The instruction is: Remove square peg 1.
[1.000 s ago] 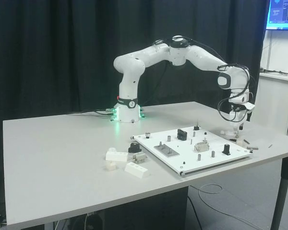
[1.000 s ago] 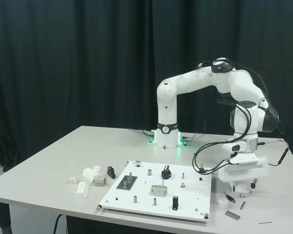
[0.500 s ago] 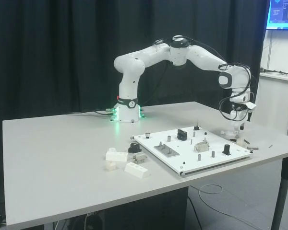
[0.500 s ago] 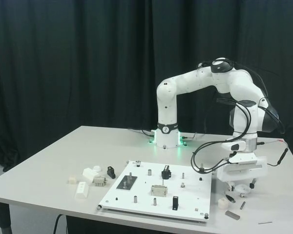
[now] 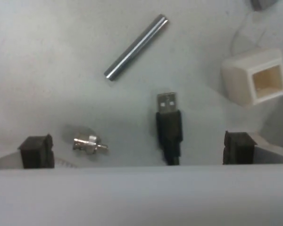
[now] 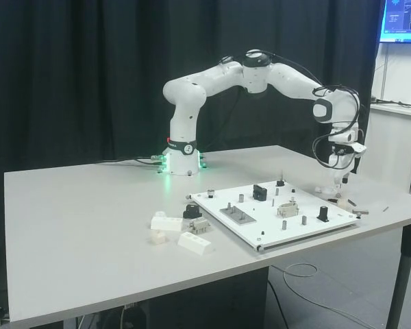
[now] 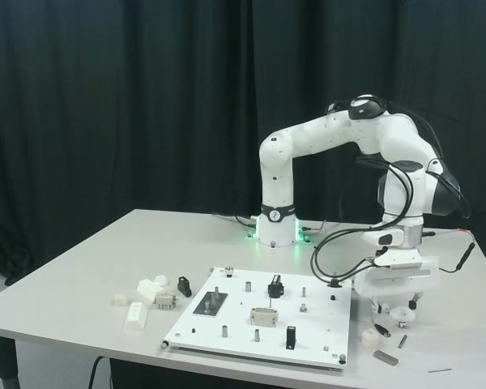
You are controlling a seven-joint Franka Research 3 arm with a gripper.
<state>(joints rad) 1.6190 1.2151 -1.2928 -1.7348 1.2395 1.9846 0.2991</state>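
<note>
Square peg (image 7: 385, 357), a grey block, lies flat on the desk (image 7: 81, 284) just off the near corner of the white board (image 7: 308, 340). It sits on the side away from the white blocks (image 7: 136, 314) and is held by nothing.

Loose parts are scattered on the desk near the peg and under the gripper (image 5: 137, 149). They are a metal rod (image 5: 136, 47), a black USB plug (image 5: 168, 125), a small metal connector (image 5: 88, 142) and a white hollow cube (image 5: 256, 75). The cube lies between the board's edge and the peg. The plug lies between the two fingertips (image 5: 36, 151) in the wrist view, but below them and untouched.

The white arm (image 7: 324, 134) rises from its base, which is lit green at the far side of the desk. It arches over the board and turns down beyond the board's edge. The gripper hangs above the desk, pointing straight down, with its fingers spread wide and nothing in them.
</note>
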